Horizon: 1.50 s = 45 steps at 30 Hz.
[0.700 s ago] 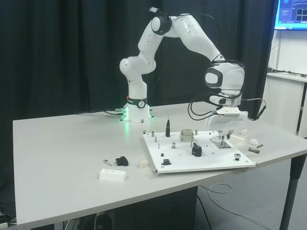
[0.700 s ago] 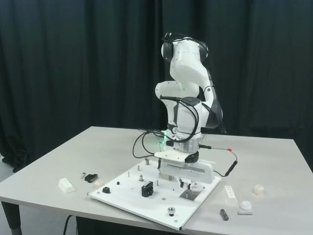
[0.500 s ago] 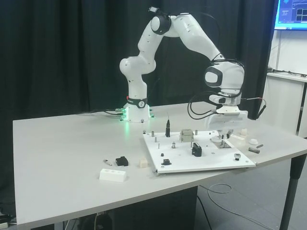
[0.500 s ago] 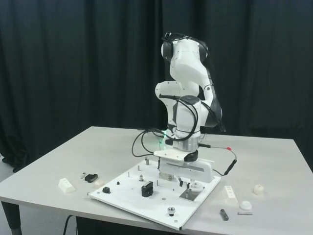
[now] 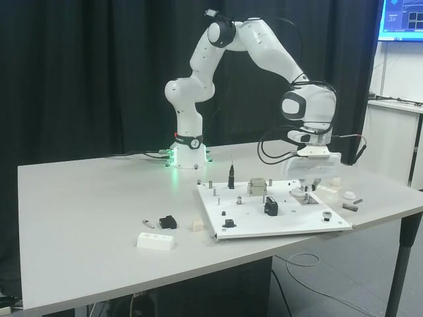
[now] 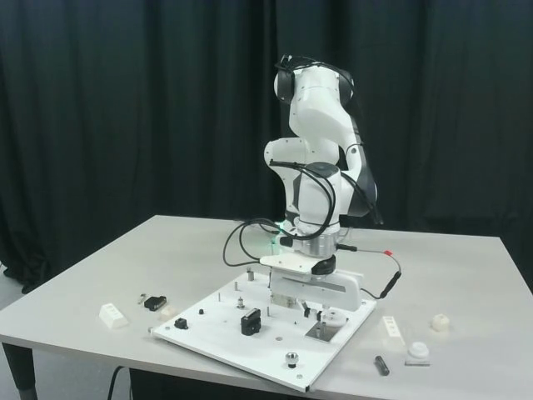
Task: Place small gear.
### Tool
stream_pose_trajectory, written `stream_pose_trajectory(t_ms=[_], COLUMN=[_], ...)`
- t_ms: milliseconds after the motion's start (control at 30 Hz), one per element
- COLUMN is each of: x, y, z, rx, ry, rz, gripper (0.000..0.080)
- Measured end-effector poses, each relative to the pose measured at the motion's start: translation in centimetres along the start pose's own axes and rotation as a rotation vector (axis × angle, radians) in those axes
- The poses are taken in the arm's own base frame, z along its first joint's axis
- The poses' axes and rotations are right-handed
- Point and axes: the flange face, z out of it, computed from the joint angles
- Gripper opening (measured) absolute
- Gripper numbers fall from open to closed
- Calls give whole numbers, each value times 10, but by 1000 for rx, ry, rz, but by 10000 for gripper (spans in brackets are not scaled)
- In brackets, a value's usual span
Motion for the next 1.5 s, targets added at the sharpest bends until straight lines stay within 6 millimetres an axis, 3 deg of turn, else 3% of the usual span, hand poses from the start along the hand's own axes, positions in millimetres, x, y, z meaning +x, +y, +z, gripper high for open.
stream_pose_trajectory(t_ms=[667, 1133, 1500], x=[-8, -56, -92], y=[-3, -25, -47], z=[1, 3, 21], rx=[2, 56, 95], ry=[-4, -22, -12], rz=[-14, -9, -14], gripper=[198, 198, 198])
